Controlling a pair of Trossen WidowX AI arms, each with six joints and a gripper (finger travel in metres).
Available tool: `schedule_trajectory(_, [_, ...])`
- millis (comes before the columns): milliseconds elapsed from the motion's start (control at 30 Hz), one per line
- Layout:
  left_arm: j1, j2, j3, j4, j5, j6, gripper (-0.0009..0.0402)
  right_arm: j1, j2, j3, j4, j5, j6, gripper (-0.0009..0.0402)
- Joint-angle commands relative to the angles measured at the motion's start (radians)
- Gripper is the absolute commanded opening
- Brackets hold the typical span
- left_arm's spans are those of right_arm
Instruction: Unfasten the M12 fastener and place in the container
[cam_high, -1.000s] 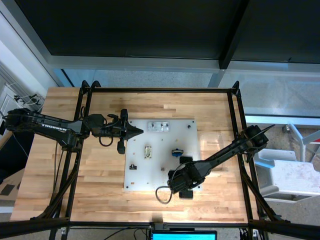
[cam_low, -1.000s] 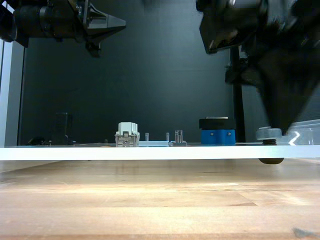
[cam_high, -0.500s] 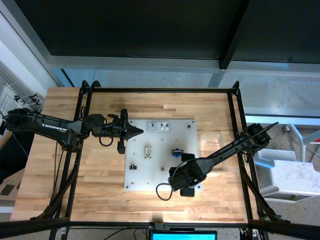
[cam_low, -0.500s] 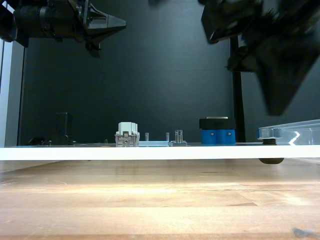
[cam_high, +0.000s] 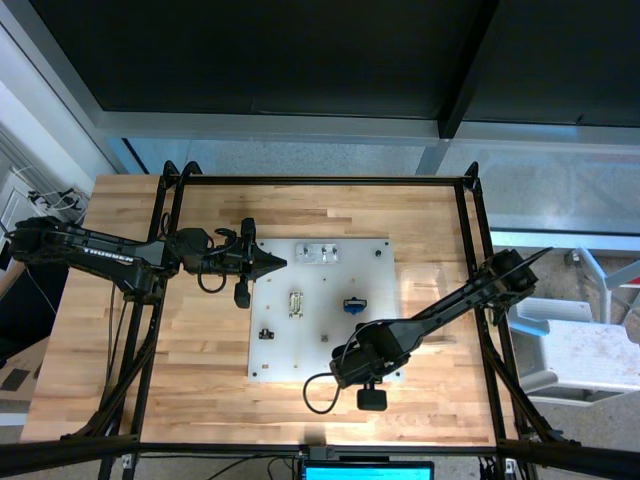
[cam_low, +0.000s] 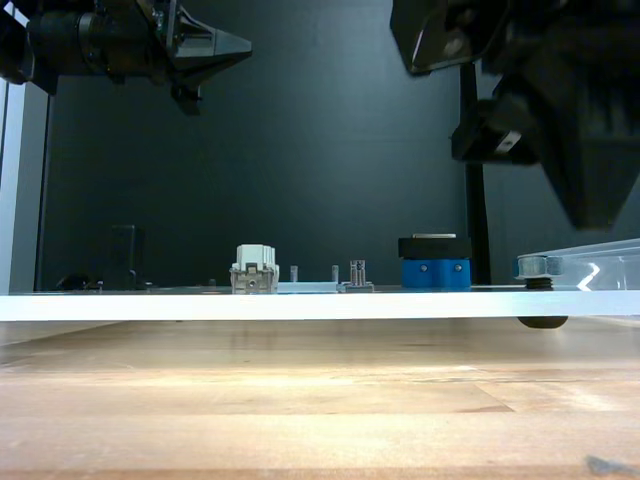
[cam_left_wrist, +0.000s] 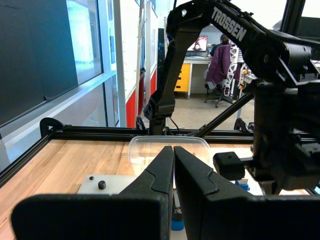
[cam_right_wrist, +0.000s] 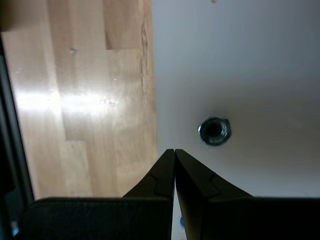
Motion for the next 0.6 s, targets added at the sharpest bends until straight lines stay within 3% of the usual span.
schedule_trajectory(33, [0.000, 0.000, 0.000, 0.000, 0.000, 0.000, 0.0000, 0.000, 0.022, -0.002, 0.009, 0.001, 0.000, 0.0000])
schedule_trajectory(233, [0.000, 0.000, 0.000, 0.000, 0.000, 0.000, 0.0000, 0.000, 0.034, -0.005, 0.020, 0.006, -0.006, 0.0000])
schedule_trajectory(467, [0.000, 0.000, 0.000, 0.000, 0.000, 0.000, 0.0000, -0.001, 0.034, -0.020, 0.013, 0.053, -0.001, 0.0000])
schedule_trajectory(600, [0.000, 0.000, 0.000, 0.000, 0.000, 0.000, 0.0000, -0.003, 0.034, -0.022, 0.011, 0.058, 0.013, 0.0000])
